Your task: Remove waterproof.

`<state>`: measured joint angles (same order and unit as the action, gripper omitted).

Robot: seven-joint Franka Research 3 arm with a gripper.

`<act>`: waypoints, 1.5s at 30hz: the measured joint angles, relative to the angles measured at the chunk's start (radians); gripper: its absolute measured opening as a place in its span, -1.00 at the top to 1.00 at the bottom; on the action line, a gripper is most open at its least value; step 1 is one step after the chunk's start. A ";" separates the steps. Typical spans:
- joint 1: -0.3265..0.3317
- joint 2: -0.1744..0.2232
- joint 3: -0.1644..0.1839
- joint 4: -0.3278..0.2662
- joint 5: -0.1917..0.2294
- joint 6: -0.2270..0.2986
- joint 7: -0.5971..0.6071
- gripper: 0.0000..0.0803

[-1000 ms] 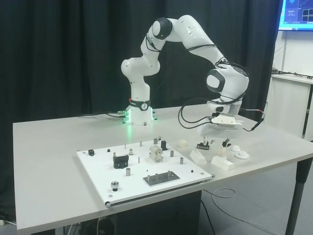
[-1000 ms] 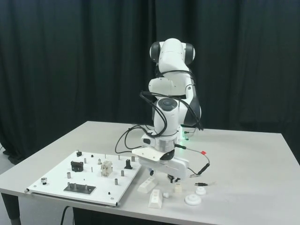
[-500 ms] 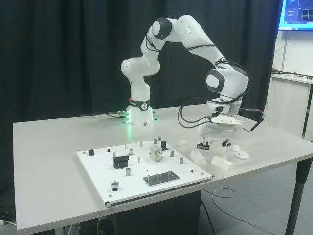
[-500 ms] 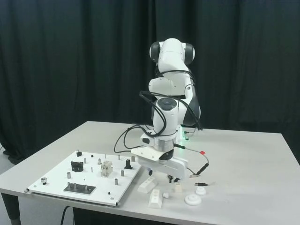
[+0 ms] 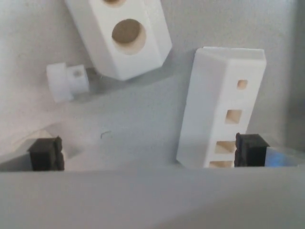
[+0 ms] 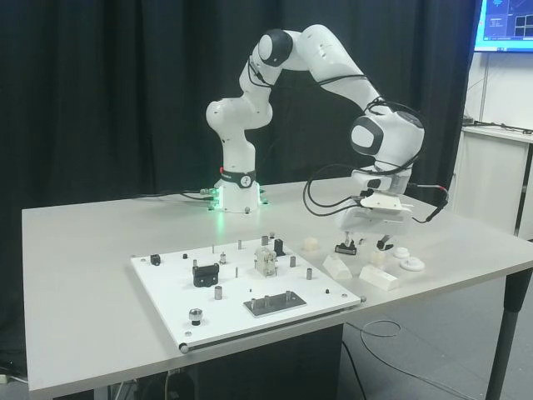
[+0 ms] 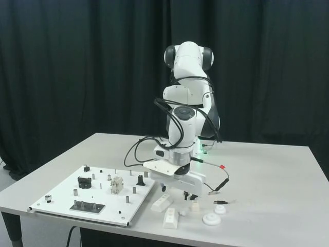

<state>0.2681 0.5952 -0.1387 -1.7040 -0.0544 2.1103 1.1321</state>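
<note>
Two long white blocks [image 5: 221, 107] [image 5: 125, 34] and one small white plug [image 5: 68, 81] lie on the grey table [image 6: 75, 242] beside the white board [image 6: 166, 279]. The arm bends down over them, gripper [image 5: 147, 151] spread open and empty, slightly higher than a second ago. Which piece is the waterproof part, I cannot tell.

Small white waterproof plug [image 5: 67, 81] on table.

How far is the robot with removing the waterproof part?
Nothing looks done: no part is held. In hand: the open gripper hangs above the white blocks beside the white board; the fingers grip nothing. Left: closing on a part and taking it away. Which part is the waterproof one, I cannot tell.
</note>
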 joint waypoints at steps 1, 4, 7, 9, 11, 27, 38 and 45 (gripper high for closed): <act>0.000 0.000 0.000 0.000 -0.002 0.000 -0.002 -0.99; 0.000 -0.001 0.000 0.000 -0.009 0.000 -0.008 -0.99; 0.000 -0.002 0.000 0.000 -0.018 0.000 -0.010 -0.99; -0.001 -0.003 0.000 0.000 -0.023 0.001 -0.011 -0.99; -0.001 -0.003 0.000 0.000 -0.030 0.002 -0.013 -0.99; -0.027 -0.015 0.000 0.000 -0.124 0.006 -0.036 -0.99; -0.101 -0.046 0.003 -0.017 -0.180 -0.002 -0.133 -0.99; -0.169 -0.069 0.005 -0.031 -0.183 -0.001 -0.240 -0.99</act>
<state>0.0989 0.5262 -0.1338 -1.7349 -0.2371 2.1091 0.8918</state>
